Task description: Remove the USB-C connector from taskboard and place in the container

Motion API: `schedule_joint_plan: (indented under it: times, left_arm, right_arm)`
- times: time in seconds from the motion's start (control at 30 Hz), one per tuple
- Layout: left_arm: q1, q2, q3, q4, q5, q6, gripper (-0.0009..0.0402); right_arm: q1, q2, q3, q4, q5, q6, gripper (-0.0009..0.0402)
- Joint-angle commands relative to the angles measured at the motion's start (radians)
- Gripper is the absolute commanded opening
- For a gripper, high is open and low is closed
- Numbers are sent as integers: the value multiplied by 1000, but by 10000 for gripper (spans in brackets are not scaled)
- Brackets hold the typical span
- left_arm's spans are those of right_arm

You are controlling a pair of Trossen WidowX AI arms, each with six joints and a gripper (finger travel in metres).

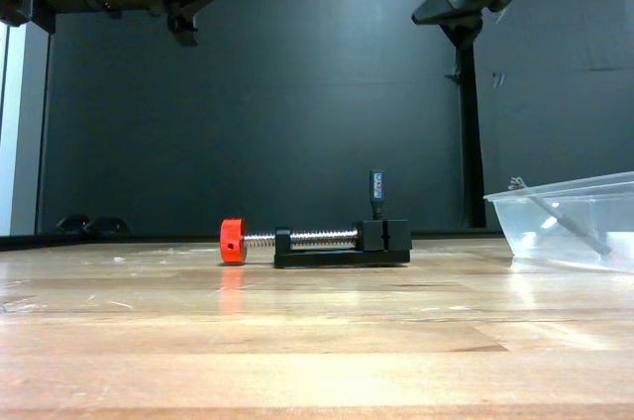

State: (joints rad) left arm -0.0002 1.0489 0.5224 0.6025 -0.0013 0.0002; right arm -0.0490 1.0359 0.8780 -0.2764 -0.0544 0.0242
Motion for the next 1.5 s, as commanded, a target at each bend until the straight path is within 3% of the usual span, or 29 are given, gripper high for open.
schedule_joint_plan:
  times: [0.03, 0.5, 0.63, 0.8, 0.9, 1.5]
  left_arm:
    - [0, 0, 0, 0, 0, 0, 0]
    - [0, 0, 0, 0, 0, 0, 0]
    - [0, 0, 0, 0, 0, 0, 0]
    - [0, 0, 0, 0, 0, 0, 0]
    - [0, 0, 0, 0, 0, 0, 0]
    - [0, 0, 0, 0, 0, 0, 0]
  right_arm:
    - [1, -11, -26, 95, 0, -3, 0]
    - [3, -34, -208, 515, 14, 20, 0]
    - [3, -34, -230, 562, 61, 19, 0]
    - [3, -34, -248, 629, 46, 18, 0]
    - [3, -34, -249, 642, 10, 16, 0]
    - [5, -34, -261, 658, 8, 12, 0]
